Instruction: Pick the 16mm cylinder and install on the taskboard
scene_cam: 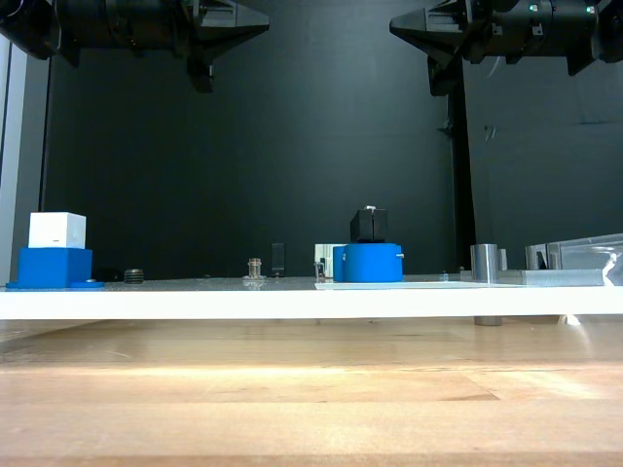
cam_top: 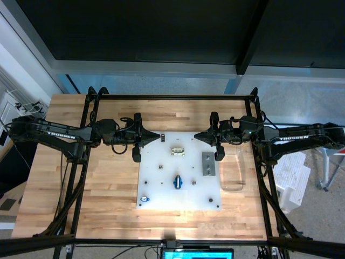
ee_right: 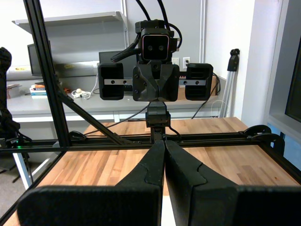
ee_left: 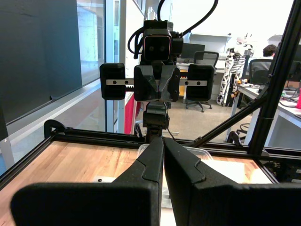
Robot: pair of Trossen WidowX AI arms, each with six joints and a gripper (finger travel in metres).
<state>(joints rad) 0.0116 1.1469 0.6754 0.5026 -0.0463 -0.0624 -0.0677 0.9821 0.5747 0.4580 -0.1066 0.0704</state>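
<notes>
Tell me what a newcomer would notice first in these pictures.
The left gripper and right gripper point at each other over the far edge of the white taskboard, both shut, held high with a gap between them. On the board a bright blue knob stands near the middle, with a grey block beyond it toward the right gripper's side.

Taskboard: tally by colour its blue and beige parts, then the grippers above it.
Blue parts: 2, the knob and the corner base.
Beige connector: 1.
Grippers: 2, left gripper and right gripper, both shut, over the far edge of the taskboard.
Total: 5.
</notes>
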